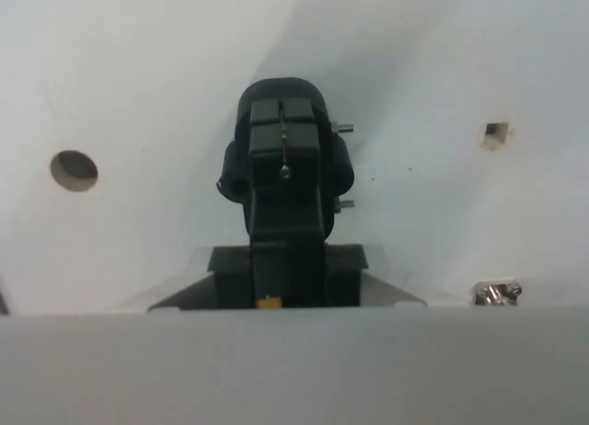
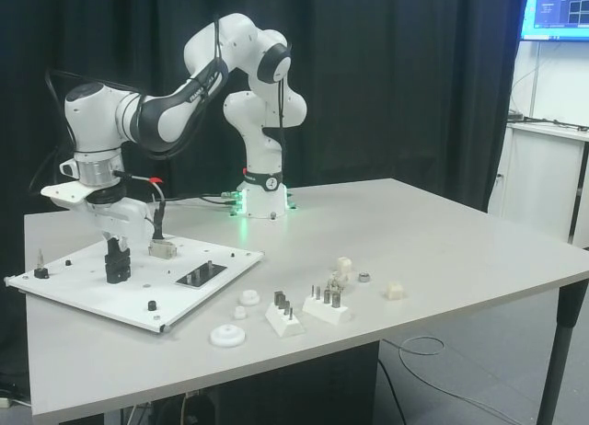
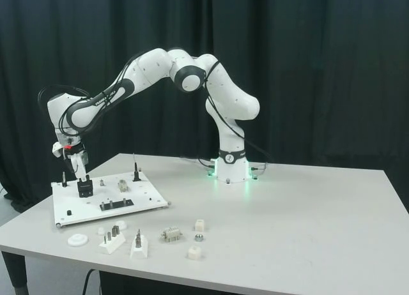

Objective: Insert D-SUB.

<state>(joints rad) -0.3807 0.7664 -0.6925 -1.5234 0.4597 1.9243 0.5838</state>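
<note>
White board (image 2: 92, 292) at desk's left end. End effector (image 2: 116, 259) low over it, pinching black D-SUB plug (image 2: 117, 267), plug bottom at board surface. Judgement: insertion underway or nearly seated; release, retreat remain.

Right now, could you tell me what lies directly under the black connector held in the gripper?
Under the black connector is the white board. The gripper holds the connector on or just above it; the connector's own body hides any socket and the contact beneath.
</note>
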